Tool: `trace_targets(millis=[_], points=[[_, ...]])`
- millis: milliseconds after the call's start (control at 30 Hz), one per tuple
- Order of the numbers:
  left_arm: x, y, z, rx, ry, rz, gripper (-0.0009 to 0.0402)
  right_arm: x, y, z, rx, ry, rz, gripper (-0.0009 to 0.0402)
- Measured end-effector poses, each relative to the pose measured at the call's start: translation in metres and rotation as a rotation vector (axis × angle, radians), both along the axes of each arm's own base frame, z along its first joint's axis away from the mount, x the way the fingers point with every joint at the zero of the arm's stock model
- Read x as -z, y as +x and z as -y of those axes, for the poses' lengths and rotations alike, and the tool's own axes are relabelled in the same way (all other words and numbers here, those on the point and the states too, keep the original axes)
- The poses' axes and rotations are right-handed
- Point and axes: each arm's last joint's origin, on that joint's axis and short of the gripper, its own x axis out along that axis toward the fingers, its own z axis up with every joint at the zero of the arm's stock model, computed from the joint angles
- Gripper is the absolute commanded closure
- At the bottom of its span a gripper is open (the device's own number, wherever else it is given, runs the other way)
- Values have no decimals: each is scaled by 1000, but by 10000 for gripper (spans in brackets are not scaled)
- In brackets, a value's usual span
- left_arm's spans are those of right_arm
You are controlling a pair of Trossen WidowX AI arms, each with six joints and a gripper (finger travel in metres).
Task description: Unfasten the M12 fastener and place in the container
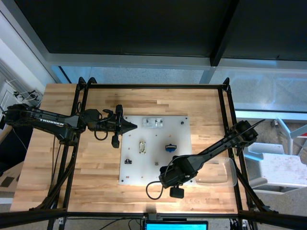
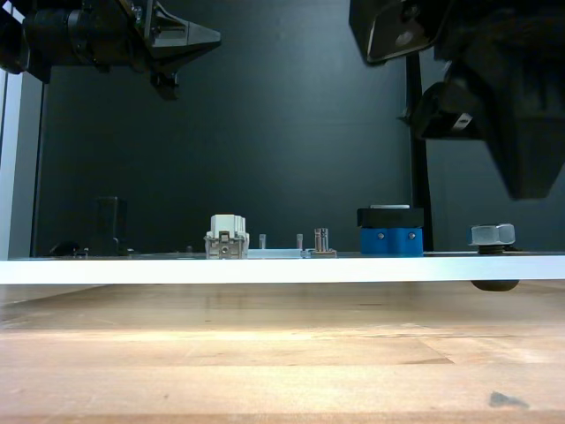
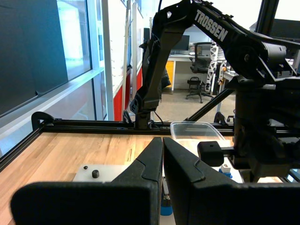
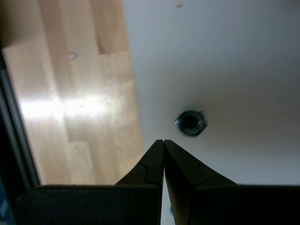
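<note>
Wooden table (image 1: 72, 182): left gripper (image 1: 135, 126) at board's (image 1: 144, 167) far-left edge, right gripper (image 4: 163, 140) near nut (image 4: 190, 123).

Fastener (image 4: 190, 123) on board (image 4: 225, 70), container (image 1: 220, 178) at right

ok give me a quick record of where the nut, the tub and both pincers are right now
nut: on its stud on the white board, not in the tub
container: clear tub on the table beside the board's right edge
right pincer: shut on nothing, above the board, just off the nut
left pincer: shut, held high over the board's far left part
task state: nut not yet removed
</note>
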Motion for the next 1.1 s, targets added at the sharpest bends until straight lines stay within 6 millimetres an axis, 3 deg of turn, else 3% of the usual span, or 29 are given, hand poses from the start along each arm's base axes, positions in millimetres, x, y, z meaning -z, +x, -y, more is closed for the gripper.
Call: trace_targets(millis=[400,633,1100], points=[[0,0,0,0,0,-1,393,-3,2,-2,209,40,-22,393],[0,0,0,0,0,0,393,-4,2,-3,140,30,-8,393],[0,0,0,0,0,-1,393,16,-1,-1,82,28,17,393]])
